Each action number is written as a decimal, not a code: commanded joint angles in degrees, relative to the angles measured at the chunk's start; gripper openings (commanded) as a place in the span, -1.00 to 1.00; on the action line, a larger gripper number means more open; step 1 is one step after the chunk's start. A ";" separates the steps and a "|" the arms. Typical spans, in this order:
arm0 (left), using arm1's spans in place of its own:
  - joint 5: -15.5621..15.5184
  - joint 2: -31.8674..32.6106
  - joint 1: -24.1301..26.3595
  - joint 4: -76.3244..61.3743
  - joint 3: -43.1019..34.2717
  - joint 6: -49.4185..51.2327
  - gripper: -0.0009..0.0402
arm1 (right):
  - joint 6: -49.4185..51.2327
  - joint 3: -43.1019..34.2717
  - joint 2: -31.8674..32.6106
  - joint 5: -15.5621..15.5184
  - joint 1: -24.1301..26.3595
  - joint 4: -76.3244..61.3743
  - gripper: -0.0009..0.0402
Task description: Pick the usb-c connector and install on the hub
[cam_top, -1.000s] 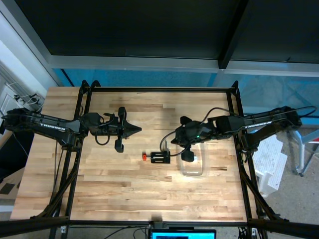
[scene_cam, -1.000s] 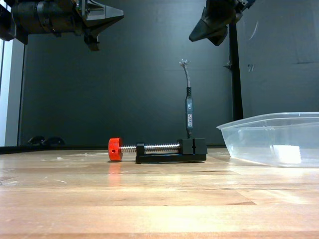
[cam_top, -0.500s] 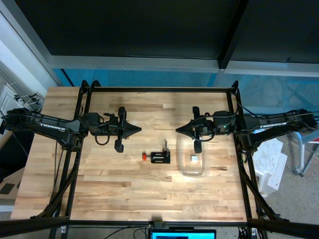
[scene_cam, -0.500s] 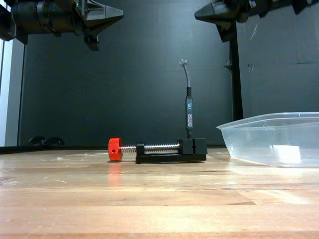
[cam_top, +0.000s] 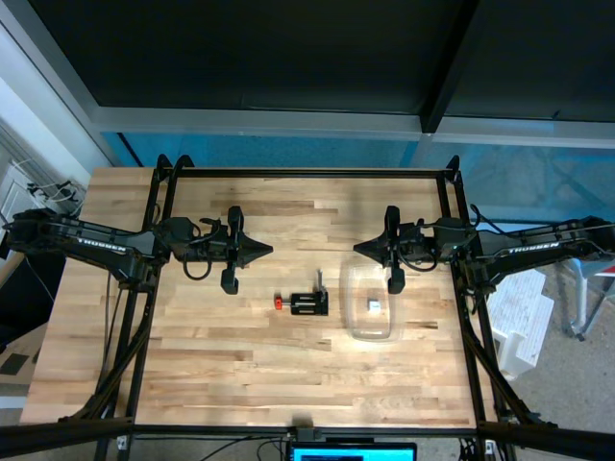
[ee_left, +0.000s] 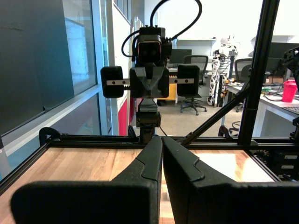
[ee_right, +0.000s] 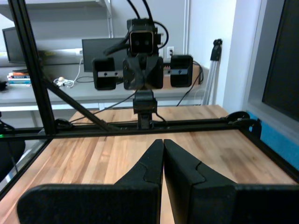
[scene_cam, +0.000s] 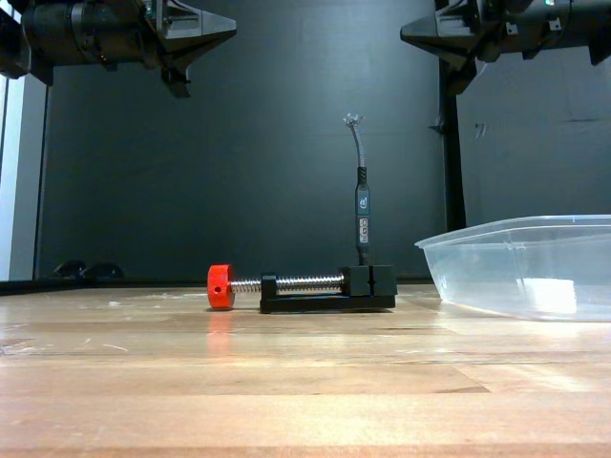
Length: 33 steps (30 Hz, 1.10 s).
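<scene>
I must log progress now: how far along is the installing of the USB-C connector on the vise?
Done, it seems: the connector stands upright on the vise, nothing holding it, its braided cable rising from there. In hand: nothing; the left gripper and the right gripper hang high, jaws shut and empty. Left: nothing visible, though I cannot tell how deep it sits.

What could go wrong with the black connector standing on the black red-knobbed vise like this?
The black USB-C connector stands upright on the black red-knobbed vise, held by nothing; whether it is fully seated I cannot tell. Its grey braided cable sticks up and might lever it over. The left gripper and right gripper, both shut and empty, hang high above the table; a low sweep could snag that cable.
</scene>
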State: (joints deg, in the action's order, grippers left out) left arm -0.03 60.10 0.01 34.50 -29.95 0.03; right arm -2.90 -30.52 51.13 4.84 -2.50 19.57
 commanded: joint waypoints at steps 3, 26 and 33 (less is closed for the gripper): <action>0.02 0.02 -0.02 0.02 0.00 -0.02 -0.96 | 0.07 0.61 0.04 0.07 0.90 0.50 -0.96; 0.02 0.02 -0.02 0.02 0.00 -0.02 -0.96 | -0.90 -1.42 0.02 -1.90 1.01 0.85 -0.96; 0.02 0.02 0.00 0.02 0.00 -0.02 -0.96 | -0.87 -1.42 0.02 -1.90 1.01 0.37 -0.96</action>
State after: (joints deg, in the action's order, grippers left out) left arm -0.03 60.10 0.01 34.52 -29.95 0.03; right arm -3.73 -31.92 51.11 2.94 -1.50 20.23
